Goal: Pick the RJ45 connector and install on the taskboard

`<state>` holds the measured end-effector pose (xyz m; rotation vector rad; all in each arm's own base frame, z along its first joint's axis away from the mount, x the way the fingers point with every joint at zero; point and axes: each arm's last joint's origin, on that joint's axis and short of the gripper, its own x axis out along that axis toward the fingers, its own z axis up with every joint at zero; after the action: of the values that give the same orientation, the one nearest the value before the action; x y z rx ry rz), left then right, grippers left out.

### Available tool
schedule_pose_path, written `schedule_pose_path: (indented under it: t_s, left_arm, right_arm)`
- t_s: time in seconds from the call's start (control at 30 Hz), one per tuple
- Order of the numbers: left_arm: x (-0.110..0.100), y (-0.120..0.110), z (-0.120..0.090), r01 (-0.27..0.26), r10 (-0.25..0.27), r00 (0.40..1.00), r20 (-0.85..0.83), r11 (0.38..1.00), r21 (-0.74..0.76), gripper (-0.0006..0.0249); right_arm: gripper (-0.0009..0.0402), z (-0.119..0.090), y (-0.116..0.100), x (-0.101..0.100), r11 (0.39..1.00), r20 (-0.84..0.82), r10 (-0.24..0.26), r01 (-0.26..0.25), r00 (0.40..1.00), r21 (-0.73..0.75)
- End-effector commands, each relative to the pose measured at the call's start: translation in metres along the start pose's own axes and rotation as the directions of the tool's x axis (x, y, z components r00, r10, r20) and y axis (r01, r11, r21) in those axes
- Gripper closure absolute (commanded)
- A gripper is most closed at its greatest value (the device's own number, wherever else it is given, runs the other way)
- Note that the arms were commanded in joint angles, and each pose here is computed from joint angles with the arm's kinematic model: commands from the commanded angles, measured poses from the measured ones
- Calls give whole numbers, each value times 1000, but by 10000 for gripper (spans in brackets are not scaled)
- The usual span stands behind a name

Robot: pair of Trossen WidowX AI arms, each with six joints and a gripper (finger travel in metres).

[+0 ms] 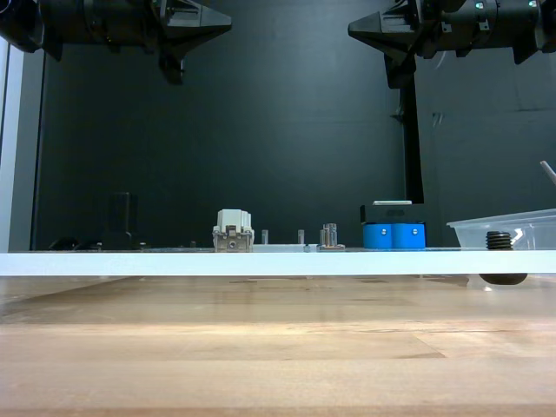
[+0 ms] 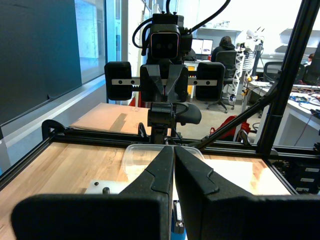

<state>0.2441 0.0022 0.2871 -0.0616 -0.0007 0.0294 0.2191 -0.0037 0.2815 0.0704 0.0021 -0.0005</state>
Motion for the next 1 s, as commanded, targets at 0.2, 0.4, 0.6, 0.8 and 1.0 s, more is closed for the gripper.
schedule_pose_path:
  t_s: [0.2, 0.4, 0.6, 0.8, 1.0]
  left_arm:
    - [0, 0, 0, 0, 0, 1000, 0, 1000, 0, 242]
    - [0, 0, 0, 0, 0, 1000, 0, 1000, 0, 242]
    - [0, 0, 0, 0, 0, 1000, 0, 1000, 0, 242]
    - [0, 0, 0, 0, 0, 1000, 0, 1000, 0, 242]
    - [0, 0, 0, 0, 0, 1000, 0, 1000, 0, 242]
  right_arm:
    - [393, 0, 0, 0, 1000, 1, 11, -11, 1000, 11]
    - [394, 3, 1, -4, 1000, 0, 9, -9, 1000, 28]
    - [394, 3, 1, -25, 1000, -97, 1, 2, 995, 31]
    - [394, 6, 2, -55, 999, -290, -22, 29, 957, 18]
    - [394, 14, 3, -77, 1000, -485, -28, 28, 874, -7]
